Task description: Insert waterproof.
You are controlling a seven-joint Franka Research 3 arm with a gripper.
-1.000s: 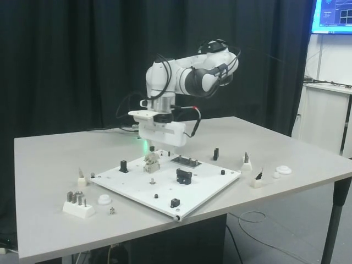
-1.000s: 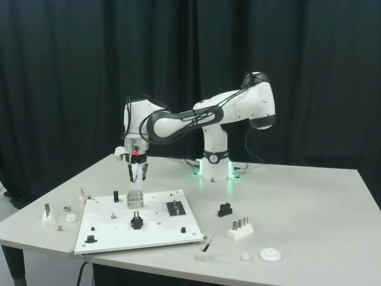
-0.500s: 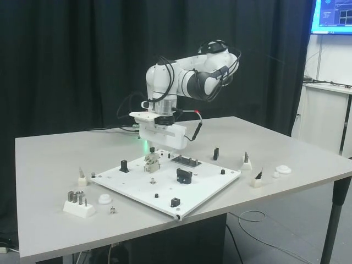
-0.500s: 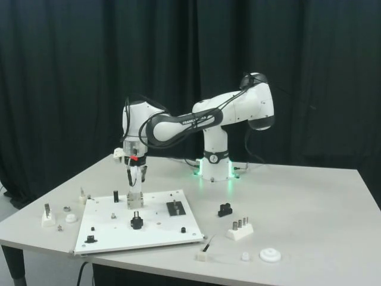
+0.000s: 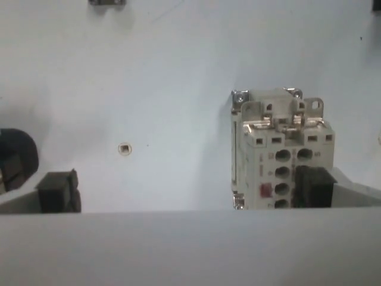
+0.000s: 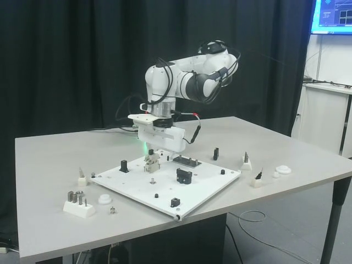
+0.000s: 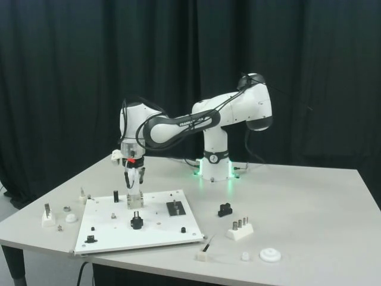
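The pincer [image 7: 134,182] hangs over the board [image 7: 156,233], which lies on the bench [image 7: 309,208]. Directly under the pincer stands the connector block [image 6: 150,163]. Beside the block sits a metal plate [image 7: 175,207], and nearer the board's front edge a black knob [image 7: 136,223]. Behind the pincer stands the arm's base [image 7: 215,168].

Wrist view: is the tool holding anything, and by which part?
Nothing is held. The tool stands open over the white board; the connector block sits on it beside one finger.
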